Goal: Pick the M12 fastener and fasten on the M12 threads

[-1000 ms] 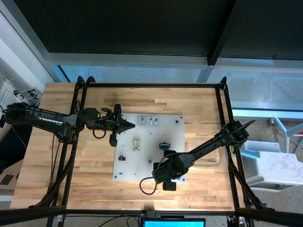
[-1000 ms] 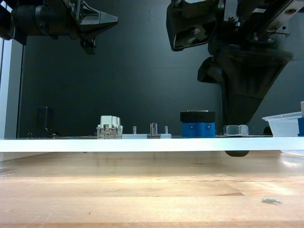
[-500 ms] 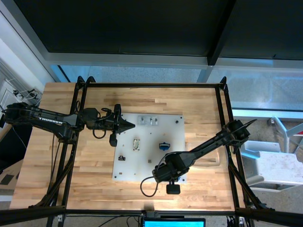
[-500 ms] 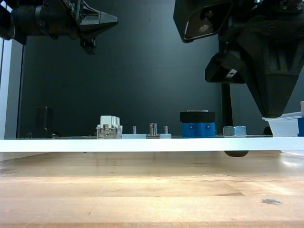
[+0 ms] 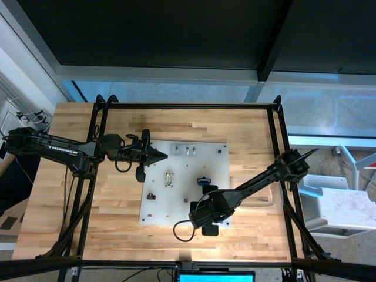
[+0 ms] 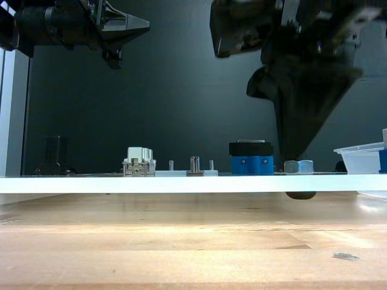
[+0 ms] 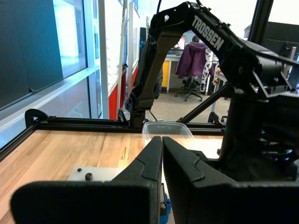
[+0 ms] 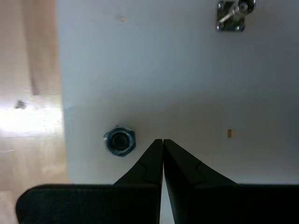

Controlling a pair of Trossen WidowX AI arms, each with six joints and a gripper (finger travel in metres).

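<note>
Left tool (image 7: pixel 162 138) aloft, right (image 8: pixel 162 140) beside bore-up nut (image 8: pixel 120 141)

A wooden table (image 5: pixel 56 194) is carrying a white board (image 5: pixel 176 202) at the frame's centre, with a clear tray (image 5: pixel 262 200) lying just right of it.

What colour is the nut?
Silver nut, best in low view; right gripper hovers near it, left gripper over board's left edge.

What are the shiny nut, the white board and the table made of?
The small silver six-sided nut looks like bare metal: it glints. The flat white board looks like smooth plastic, maybe painted metal. The pale table is wood: plank lines and grain show. The right gripper, shut, hangs beside the nut; the left gripper, shut, hovers at the board's left edge.
</note>
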